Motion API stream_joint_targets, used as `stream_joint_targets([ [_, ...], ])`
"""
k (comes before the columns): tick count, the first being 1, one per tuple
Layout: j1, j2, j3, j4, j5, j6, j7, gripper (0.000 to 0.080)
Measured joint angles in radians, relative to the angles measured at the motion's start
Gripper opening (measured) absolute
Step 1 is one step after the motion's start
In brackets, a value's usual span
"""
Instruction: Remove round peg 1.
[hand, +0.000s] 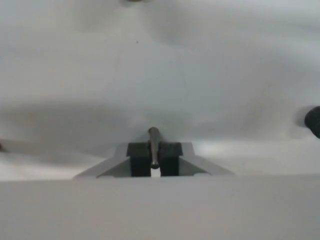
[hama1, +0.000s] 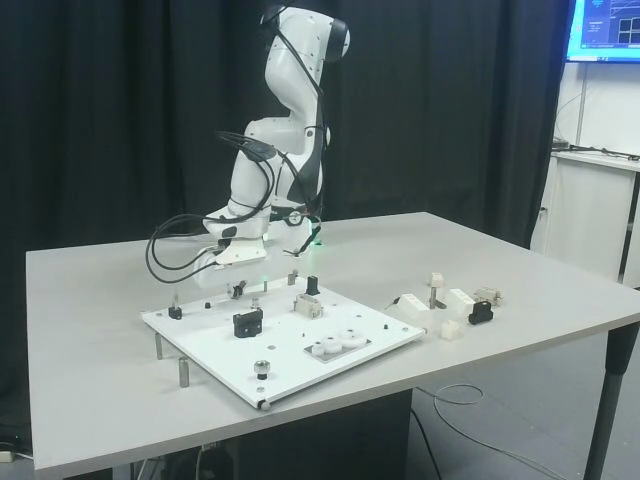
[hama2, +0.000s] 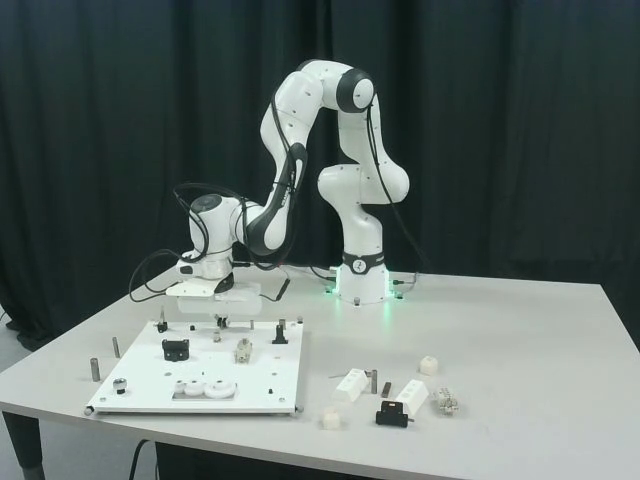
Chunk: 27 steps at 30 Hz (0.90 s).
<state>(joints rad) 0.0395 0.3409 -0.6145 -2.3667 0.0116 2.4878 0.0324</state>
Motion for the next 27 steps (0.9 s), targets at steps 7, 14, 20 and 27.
stream_joint_targets([
  [7, 0.0, -0.003, -0.001, 0.0, -0.001, -0.006, 0.002, 0.0037],
  [14, 0.001, -0.022, -0.007, 0.0, -0.009, -0.028, 0.005, 0.0037],
  [20, 0.002, -0.045, -0.011, 0.0, -0.027, -0.049, 0.009, 0.0035],
  [27, 0.002, -0.092, -0.021, 0.004, -0.071, -0.089, 0.021, 0.0035],
])
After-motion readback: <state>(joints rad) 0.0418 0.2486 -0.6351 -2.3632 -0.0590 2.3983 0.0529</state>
